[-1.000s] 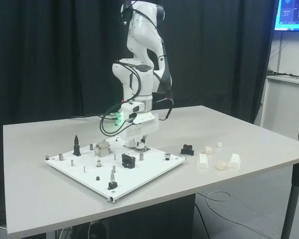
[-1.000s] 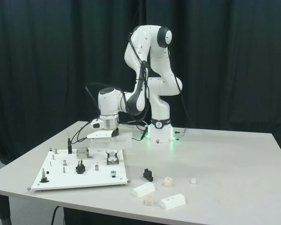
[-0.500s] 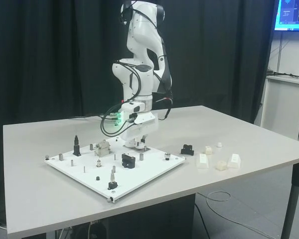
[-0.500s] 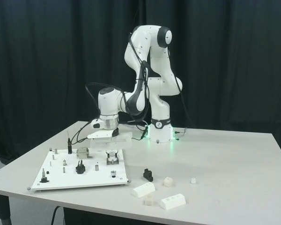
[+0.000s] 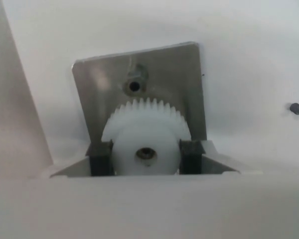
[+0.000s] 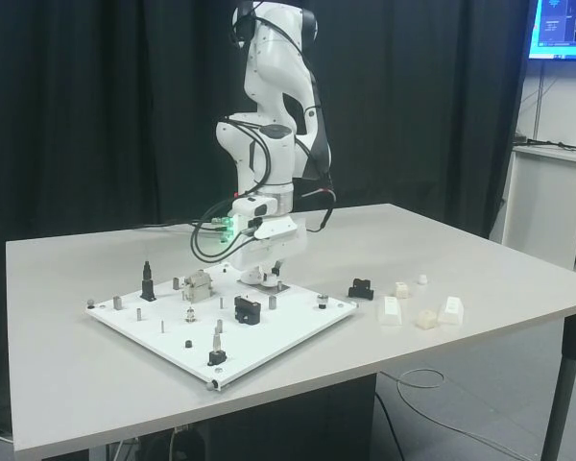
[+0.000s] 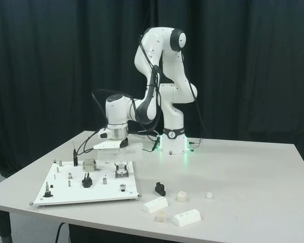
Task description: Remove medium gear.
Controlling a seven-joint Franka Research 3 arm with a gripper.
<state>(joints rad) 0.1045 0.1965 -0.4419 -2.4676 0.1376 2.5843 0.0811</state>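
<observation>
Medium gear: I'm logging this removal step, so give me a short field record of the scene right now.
gear: white medium gear, toothed, hub clamped between the black fingers
gripper: gripper shut on the gear
under gear: grey metal plate with a small hole
board: white board on the grey table
loose parts: white blocks on the table beside the board

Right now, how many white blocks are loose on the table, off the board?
5, all beside the board's far-from-arm side: two long blocks, two small cubes, and a tiny cap. More may hide behind the arm.
</observation>
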